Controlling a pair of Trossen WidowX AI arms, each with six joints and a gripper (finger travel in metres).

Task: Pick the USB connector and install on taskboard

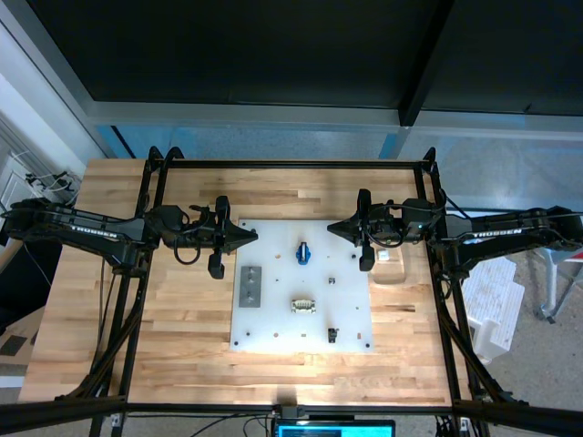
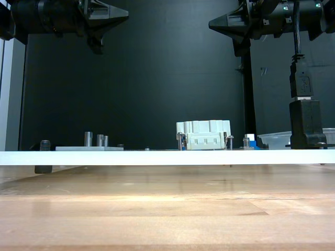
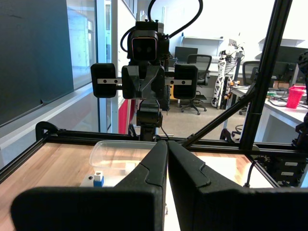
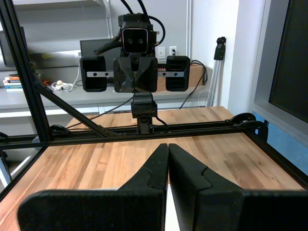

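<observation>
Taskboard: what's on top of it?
Taskboard carries a grey block, blue part, beige socket, black fitting. Left gripper and right gripper, both shut, hover over its far corners, hiding the patches beneath.

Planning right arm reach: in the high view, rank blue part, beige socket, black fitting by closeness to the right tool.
1. Blue part, board's far half.
2. Beige socket, mid-board.
3. Black fitting, near edge.
Right tool hangs over the board's far right, left tool over its far left.
</observation>
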